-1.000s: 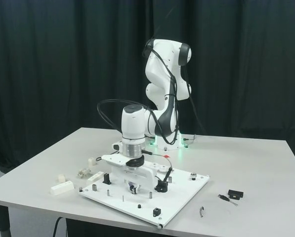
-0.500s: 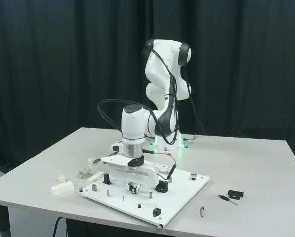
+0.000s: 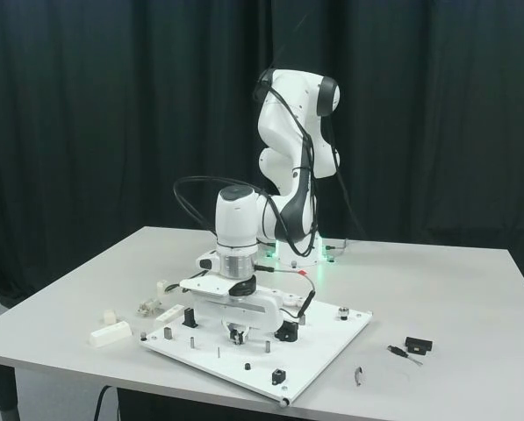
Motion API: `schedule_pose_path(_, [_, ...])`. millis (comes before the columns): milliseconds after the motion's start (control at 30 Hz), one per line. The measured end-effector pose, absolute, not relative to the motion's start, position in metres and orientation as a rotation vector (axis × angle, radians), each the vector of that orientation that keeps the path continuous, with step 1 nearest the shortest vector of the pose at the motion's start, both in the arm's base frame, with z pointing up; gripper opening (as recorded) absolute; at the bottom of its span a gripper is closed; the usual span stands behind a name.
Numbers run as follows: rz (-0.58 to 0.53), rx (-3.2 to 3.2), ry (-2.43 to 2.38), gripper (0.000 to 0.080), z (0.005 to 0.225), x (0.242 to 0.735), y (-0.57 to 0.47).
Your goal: Remove BNC.
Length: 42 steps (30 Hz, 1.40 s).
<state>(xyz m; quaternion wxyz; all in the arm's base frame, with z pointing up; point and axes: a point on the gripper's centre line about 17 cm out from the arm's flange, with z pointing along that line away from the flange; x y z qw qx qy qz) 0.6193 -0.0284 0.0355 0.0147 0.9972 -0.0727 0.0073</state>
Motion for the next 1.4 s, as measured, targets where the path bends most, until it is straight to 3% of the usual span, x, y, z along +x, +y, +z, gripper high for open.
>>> schedule_pose_path(867, [0.020, 3.107, -0.228, 0.0127, 0.038, 0.619, -0.029])
schedule_pose_path(1400, [0.010, 3.140, -0.226, 0.0126, 0.076, 0.617, -0.023])
